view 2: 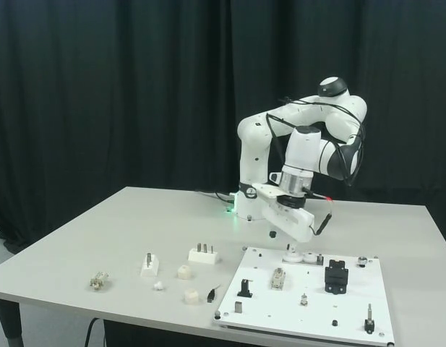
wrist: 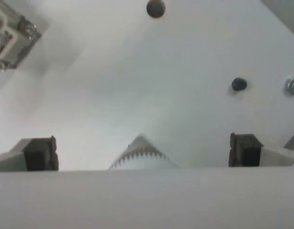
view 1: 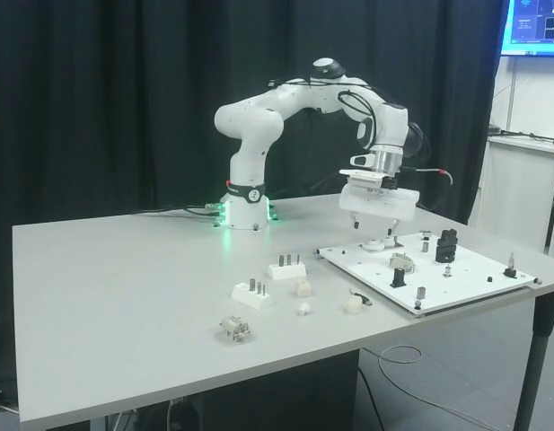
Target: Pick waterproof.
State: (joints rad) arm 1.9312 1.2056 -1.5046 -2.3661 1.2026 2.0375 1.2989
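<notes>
- Leaving the small white parts (view 1: pixel 303 287) on the near side of the grey surface (view 1: pixel 124 278) alone; not needing them for this task.
- Hovering the hand (view 1: pixel 377 223) low over the far corner of the white board (view 1: pixel 474 278), fingers spread wide and gripping nothing.
- Taking the waterproof (wrist: pixel 142 155) to be the white toothed round piece sitting on the board under the hand, between both fingers, touching neither.
- Judging the approach as about finished; leaving the lowering, closing and lifting to be done.

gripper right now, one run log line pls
phase: approach | gripper: open, empty, above white board | target: round white part below, ungrasped
</notes>
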